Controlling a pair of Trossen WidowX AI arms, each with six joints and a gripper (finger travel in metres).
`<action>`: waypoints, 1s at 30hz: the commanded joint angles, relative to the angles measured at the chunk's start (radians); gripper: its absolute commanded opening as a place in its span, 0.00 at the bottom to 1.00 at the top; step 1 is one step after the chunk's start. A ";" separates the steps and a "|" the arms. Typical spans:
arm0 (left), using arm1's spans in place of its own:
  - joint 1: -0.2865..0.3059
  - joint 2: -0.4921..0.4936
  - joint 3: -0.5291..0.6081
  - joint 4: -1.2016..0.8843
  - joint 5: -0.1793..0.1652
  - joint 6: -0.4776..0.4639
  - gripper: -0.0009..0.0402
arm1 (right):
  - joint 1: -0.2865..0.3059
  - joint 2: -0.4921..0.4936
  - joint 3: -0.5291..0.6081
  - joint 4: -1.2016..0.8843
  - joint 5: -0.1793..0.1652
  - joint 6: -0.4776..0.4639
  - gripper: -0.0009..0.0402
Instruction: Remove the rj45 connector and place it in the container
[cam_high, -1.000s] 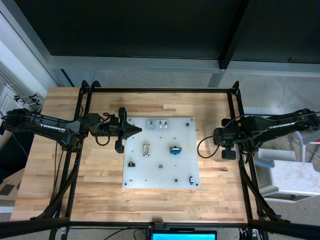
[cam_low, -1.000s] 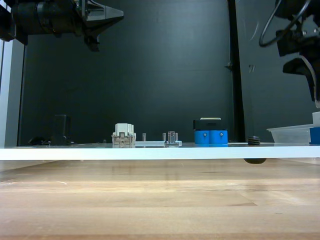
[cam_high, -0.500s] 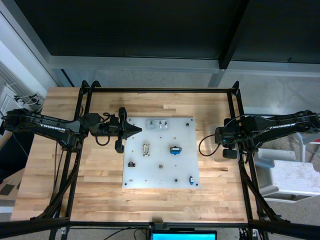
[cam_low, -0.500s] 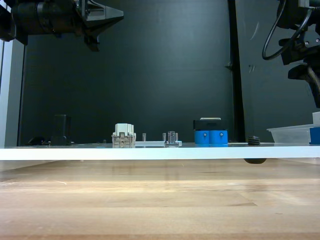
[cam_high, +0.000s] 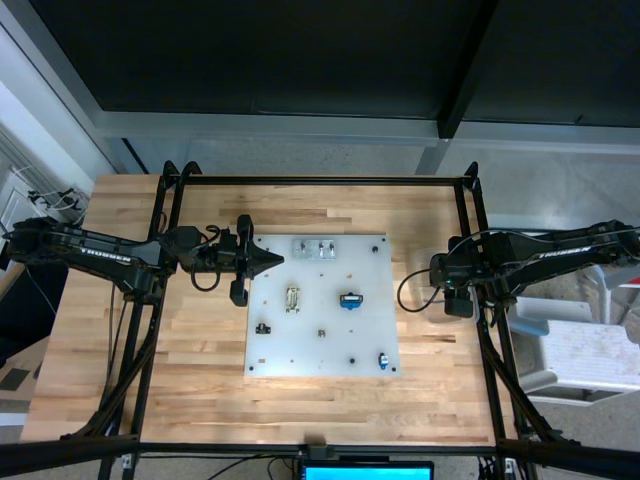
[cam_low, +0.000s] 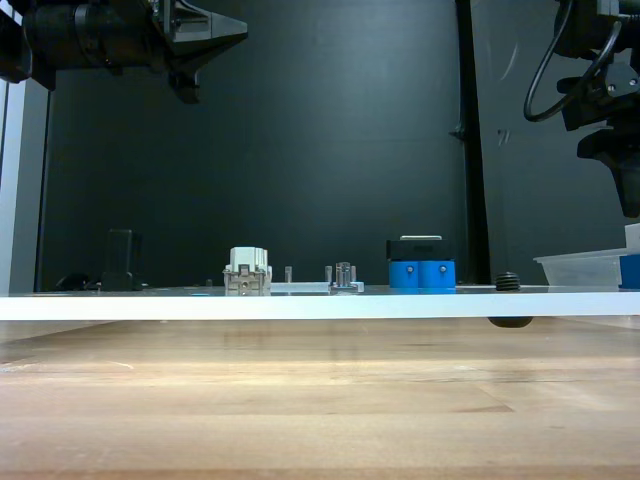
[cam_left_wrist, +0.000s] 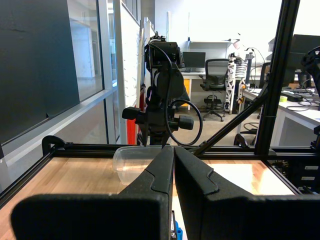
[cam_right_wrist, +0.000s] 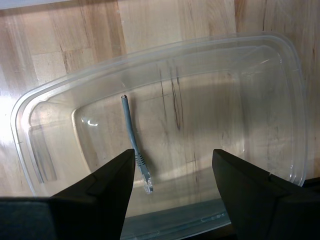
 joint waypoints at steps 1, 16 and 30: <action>0.000 0.000 0.000 0.000 0.000 0.000 0.02 | 0.000 0.001 0.000 0.000 0.001 0.001 0.58; 0.000 0.000 0.000 0.000 0.000 0.000 0.02 | 0.000 0.001 0.000 0.001 0.001 0.001 0.59; 0.000 0.000 0.000 0.000 0.000 0.000 0.02 | 0.000 0.001 0.000 0.002 0.001 0.002 0.59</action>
